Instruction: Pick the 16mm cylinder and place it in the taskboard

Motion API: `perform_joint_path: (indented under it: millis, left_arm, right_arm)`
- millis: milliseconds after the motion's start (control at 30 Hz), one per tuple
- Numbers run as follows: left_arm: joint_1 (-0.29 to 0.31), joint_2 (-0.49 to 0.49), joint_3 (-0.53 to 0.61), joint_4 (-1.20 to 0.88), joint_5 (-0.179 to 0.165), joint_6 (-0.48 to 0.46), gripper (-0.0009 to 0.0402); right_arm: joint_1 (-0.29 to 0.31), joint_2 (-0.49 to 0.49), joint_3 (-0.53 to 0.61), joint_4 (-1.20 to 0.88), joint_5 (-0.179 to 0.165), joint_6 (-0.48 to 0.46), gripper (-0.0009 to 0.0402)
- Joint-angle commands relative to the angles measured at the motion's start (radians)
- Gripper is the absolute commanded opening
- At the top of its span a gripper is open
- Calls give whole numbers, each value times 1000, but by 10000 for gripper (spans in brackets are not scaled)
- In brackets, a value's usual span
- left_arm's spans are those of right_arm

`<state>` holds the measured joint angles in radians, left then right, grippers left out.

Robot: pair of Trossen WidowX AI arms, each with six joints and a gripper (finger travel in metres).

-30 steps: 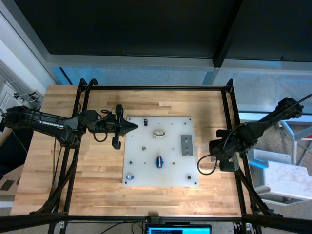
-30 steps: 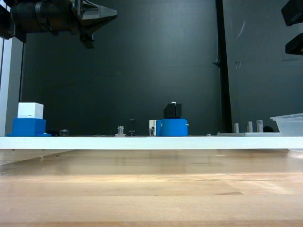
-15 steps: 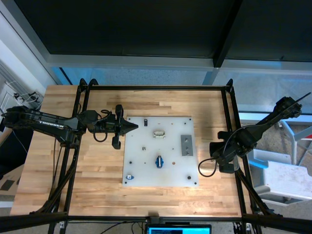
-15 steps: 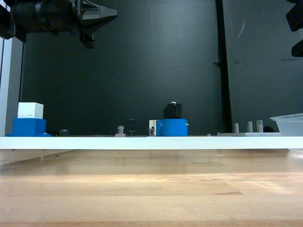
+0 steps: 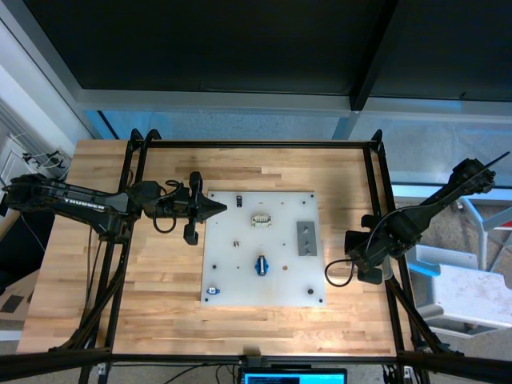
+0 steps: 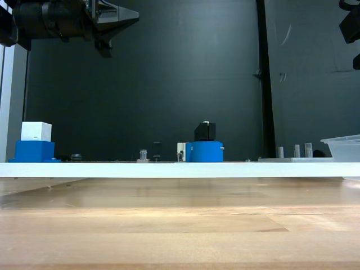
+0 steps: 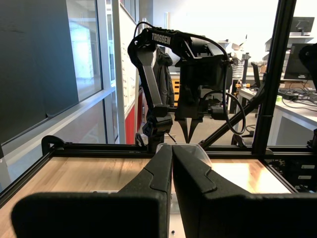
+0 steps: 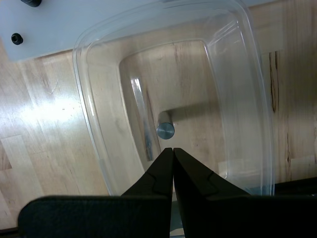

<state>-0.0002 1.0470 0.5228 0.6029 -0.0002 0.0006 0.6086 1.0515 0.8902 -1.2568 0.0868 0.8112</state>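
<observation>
Right end effector [image 8: 173,150] over the clear tray [image 8: 228,34], left end effector [image 7: 172,148] high above the taskboard's [image 5: 240,280] edge: both pressed together. The 16mm cylinder [image 8: 165,130] looks rigid, slick; we'd pinch its sides.

Grey 16mm cylinder [image 8: 165,130] sits inside clear tray [image 8: 230,74], beside white taskboard [image 5: 240,272].

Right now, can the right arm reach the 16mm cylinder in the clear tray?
Probably yes: the right gripper hangs above the open clear tray, the 16mm cylinder lying uncovered below, though the shut gripper must open. The left gripper is parked at the taskboard's left edge.
</observation>
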Motion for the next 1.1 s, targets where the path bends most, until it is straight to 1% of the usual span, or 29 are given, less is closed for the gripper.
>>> perform_joint_path:
  millis: [33,167,367,533,633,700,767,1100]
  left_arm:
    - [0,0,0,0,0,0,0]
    - [0,0,0,0,0,0,0]
    - [0,0,0,0,0,0,0]
    - [0,0,0,0,0,0,0]
    - [0,0,0,0,0,0,0]
    - [0,0,0,0,0,0,0]
    - [0,0,0,0,0,0,0]
    - [0,0,0,0,0,0,0]
  right_arm:
    - [1,5,0,0,0,22,1]
    - [1,16,0,-8,3,62,23]
    - [1,42,0,-14,0,116,92]
    - [1,45,0,-15,2,186,149]
    - [1,45,0,-15,11,241,174]
    - [1,45,0,-16,24,281,185]
    - [0,48,0,-16,26,306,192]
    - [1,84,-2,-8,27,323,197]
